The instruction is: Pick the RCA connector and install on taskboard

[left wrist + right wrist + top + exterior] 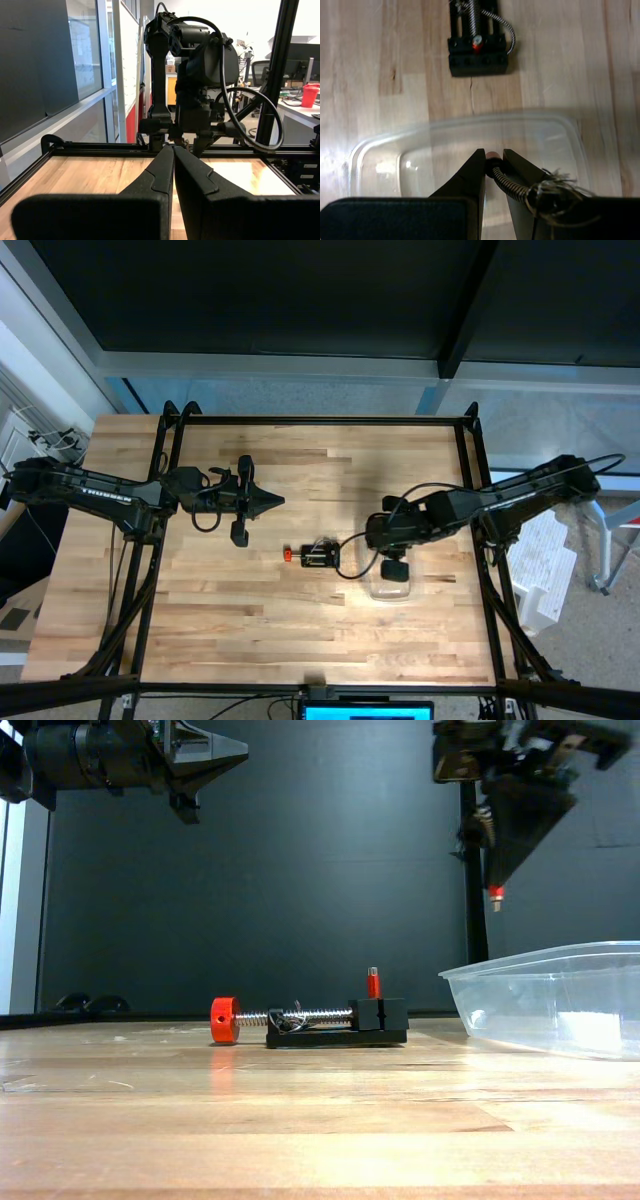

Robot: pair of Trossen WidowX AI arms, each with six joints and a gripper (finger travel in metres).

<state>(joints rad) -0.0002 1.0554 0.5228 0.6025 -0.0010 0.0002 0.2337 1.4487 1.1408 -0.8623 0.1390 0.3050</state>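
Right wrist view: your right gripper (493, 152) pinches the RCA connector (494, 898) between its jaws, over the clear tray (385, 145). The taskboard (478, 59) lies ahead of the tips. Likely best: stay vertical, centre over its red fitting (477, 44), lower slowly. The left gripper (173, 148) hangs parked, jaws pressed together.

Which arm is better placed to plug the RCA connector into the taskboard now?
Right. The right gripper is shut on the RCA connector, hovering above the clear tray just beside the taskboard. The left gripper is shut and empty, raised high.
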